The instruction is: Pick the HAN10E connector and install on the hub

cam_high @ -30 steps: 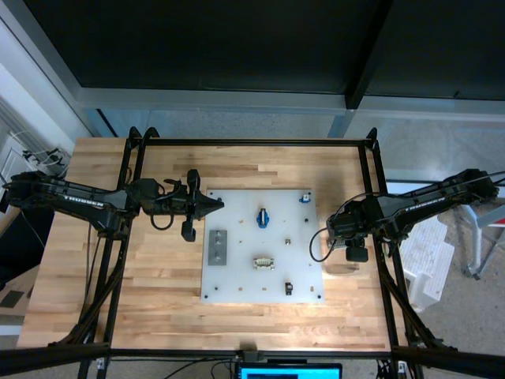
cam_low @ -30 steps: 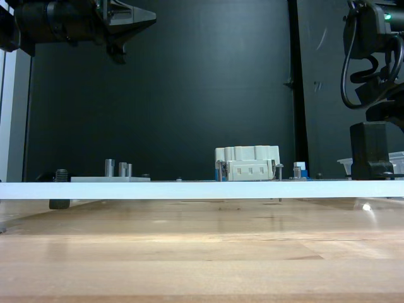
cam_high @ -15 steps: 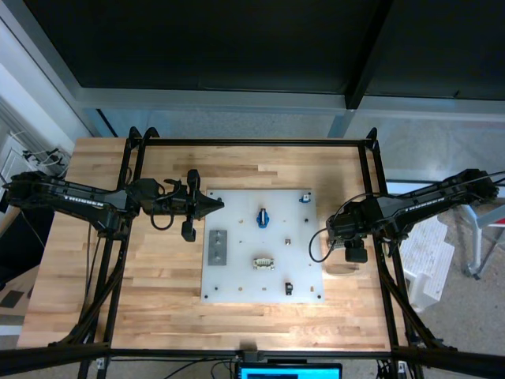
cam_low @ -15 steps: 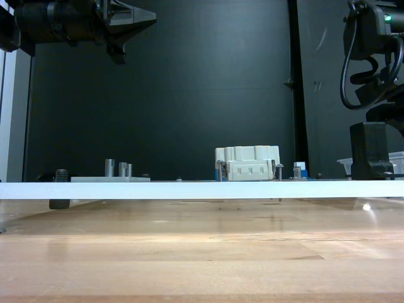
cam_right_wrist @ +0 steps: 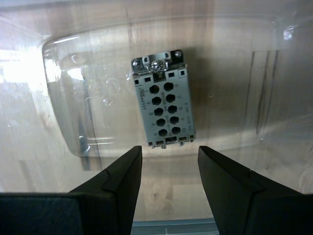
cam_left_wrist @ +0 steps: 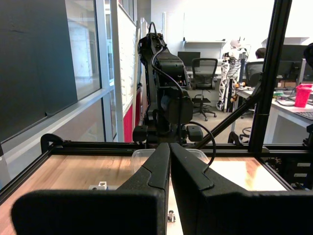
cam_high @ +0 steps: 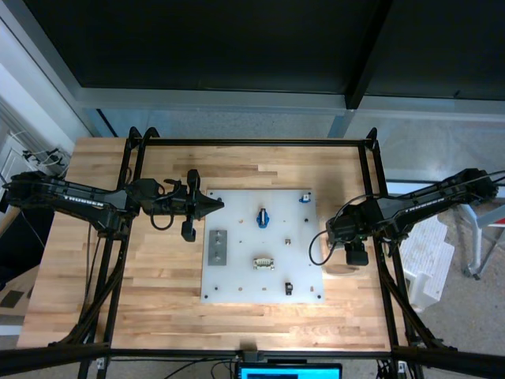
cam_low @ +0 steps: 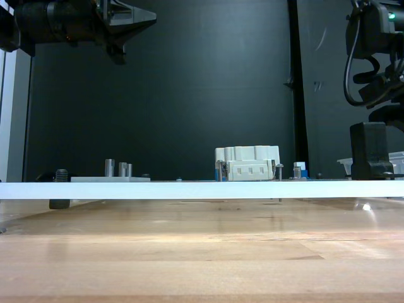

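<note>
The HAN10E connector point(cam_right_wrist: 164, 104), a pale grey block with two rows of dark pin holes, lies flat in a clear plastic tray point(cam_right_wrist: 63, 98). My right gripper point(cam_right_wrist: 169, 152) hangs open right above it, one finger to each side of the connector's end, touching nothing. From overhead this gripper point(cam_high: 344, 262) is off the board's right edge, over the tray point(cam_high: 339, 270). The hub point(cam_high: 263, 263) is the beige socket frame fixed on the white board point(cam_high: 237, 288), seen side-on as hub point(cam_low: 247, 164). My left gripper point(cam_high: 213, 204) is shut and empty, high over the board's far left corner.
On the board are a grey metal two-hole block point(cam_high: 217, 246), a blue fitting point(cam_high: 263, 217) and a small black part point(cam_high: 289, 288). Black frame rails point(cam_high: 126, 237) run along both sides of the wooden table. The right arm point(cam_left_wrist: 164, 93) faces the left wrist camera.
The right arm has shifted slightly over the tray. The left arm and the parts on the board are where they were.
</note>
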Motion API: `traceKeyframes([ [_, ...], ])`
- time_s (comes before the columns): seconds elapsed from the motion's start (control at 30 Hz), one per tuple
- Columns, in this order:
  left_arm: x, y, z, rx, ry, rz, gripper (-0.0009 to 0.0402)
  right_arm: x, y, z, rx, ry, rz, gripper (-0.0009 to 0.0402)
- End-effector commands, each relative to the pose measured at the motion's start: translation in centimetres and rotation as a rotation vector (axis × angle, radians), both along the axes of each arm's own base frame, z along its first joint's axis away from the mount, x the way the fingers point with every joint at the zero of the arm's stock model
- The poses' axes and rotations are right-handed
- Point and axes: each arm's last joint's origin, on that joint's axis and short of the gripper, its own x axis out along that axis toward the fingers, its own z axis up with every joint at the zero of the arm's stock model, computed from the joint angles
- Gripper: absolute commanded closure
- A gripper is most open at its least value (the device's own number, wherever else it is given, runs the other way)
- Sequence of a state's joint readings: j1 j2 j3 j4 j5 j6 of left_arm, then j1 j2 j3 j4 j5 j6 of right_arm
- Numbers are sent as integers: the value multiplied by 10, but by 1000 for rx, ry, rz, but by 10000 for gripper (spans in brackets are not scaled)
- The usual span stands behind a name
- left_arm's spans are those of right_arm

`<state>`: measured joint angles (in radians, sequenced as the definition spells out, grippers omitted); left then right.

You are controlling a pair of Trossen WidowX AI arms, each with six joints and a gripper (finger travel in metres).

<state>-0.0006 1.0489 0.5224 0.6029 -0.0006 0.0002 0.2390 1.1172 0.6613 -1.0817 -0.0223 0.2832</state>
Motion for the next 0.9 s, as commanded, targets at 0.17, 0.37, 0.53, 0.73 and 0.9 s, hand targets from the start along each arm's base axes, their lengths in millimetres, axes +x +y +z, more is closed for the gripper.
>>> traceKeyframes([
  [0.17,0,0,0,0,0,0,393,5,6,-9,-17,54,21,203],
  [0.37,0,0,0,0,0,0,393,9,8,-17,-29,101,25,201],
  [0.53,0,0,0,0,0,0,393,9,9,-21,-27,123,30,223],
  [0.73,0,0,0,0,0,0,393,9,9,-21,-28,124,33,267],
  [0.9,0,0,0,0,0,0,393,9,9,-21,-29,127,35,331],
])
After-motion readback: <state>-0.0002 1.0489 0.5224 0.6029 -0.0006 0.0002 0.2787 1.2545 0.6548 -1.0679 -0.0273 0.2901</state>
